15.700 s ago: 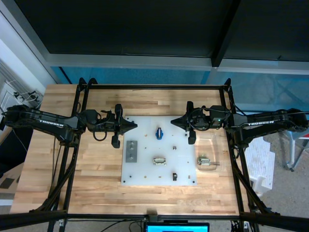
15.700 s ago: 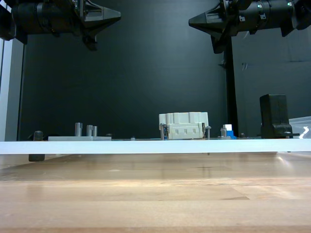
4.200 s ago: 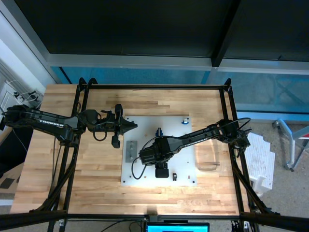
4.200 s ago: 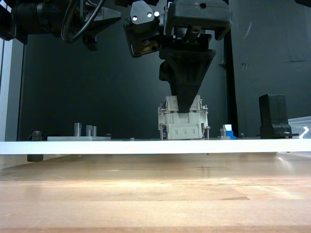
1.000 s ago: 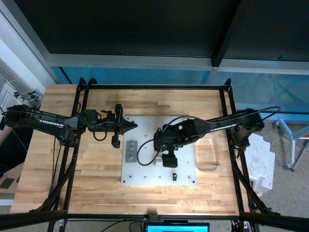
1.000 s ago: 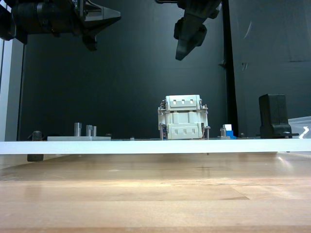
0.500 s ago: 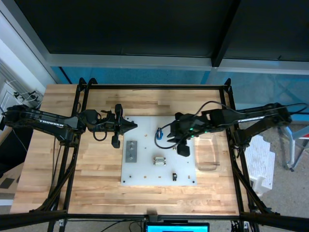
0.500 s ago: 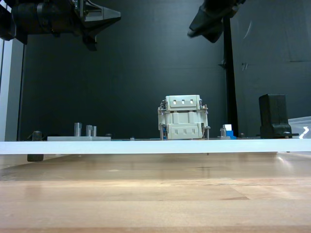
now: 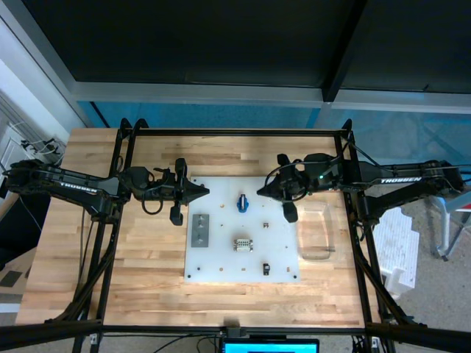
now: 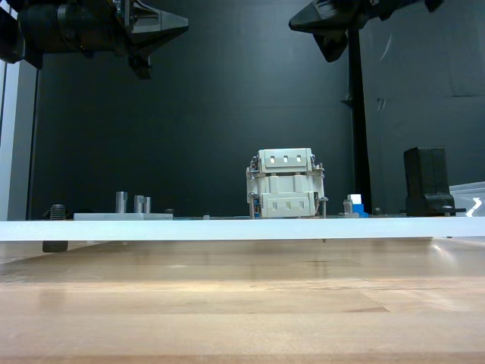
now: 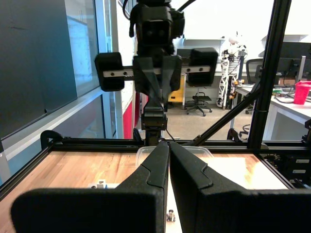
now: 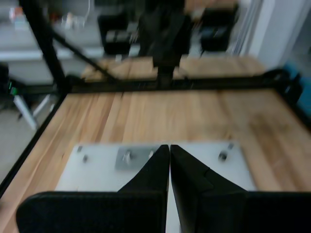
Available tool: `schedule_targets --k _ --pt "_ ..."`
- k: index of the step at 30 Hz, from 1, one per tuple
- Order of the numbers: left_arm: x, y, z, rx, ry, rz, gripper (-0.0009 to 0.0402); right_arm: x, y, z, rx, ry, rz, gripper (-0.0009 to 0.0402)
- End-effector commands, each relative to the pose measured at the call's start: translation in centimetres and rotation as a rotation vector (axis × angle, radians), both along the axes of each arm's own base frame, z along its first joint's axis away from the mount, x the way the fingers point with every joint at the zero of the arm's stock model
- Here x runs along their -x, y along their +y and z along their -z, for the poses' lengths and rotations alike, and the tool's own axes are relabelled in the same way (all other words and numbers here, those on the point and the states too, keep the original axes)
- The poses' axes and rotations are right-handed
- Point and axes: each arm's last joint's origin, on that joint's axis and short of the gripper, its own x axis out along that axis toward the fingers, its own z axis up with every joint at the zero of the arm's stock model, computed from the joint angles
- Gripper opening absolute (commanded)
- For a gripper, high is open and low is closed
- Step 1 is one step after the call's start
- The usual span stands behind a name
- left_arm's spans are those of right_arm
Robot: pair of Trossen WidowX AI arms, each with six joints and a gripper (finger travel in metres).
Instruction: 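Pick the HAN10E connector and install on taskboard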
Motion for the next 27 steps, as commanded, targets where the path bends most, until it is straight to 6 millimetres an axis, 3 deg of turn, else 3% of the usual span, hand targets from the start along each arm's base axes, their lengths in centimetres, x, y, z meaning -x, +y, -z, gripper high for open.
schedule_targets --k 1,14,27 --pt "0.0 0.0 0.0 0.0 0.0 0.0 0.0001 0.2 -0.4 0.6 0.0 -0.103 0.017 0.0" --pt "0.0 0.0 0.0 0.0 0.0 0.0 0.0001 0.8 -0.7 3.3 -0.028 -0.317 0.053 0.0" --pt "0.0 0.0 0.0 0.0 0.0 0.0 0.0001 1.1 -0.7 4.6 -0.069 -0.322 0.059 0.0"
